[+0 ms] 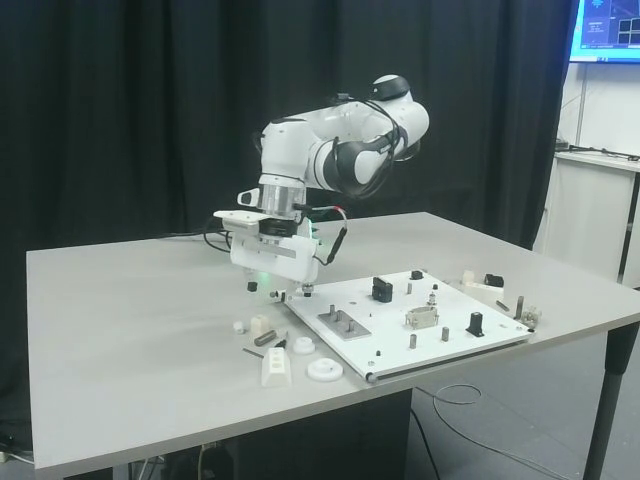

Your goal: Remove square peg 3.

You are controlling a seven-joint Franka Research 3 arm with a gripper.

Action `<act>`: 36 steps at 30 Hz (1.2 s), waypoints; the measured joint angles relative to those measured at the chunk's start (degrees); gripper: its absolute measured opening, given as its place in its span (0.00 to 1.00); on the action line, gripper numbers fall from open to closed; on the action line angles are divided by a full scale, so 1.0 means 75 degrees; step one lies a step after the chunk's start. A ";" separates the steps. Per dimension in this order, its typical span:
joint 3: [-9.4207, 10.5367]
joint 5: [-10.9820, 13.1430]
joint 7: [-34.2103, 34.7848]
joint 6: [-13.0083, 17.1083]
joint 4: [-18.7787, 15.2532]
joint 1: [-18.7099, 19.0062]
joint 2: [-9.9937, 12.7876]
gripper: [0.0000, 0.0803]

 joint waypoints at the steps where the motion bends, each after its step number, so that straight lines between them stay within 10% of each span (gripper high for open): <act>1: 0.0000 -0.0001 0.0000 -0.0014 0.0010 -0.0009 0.0000 1.00; 36: 0.0106 -0.0268 -0.0204 -0.0291 0.0372 -0.0261 0.0037 1.00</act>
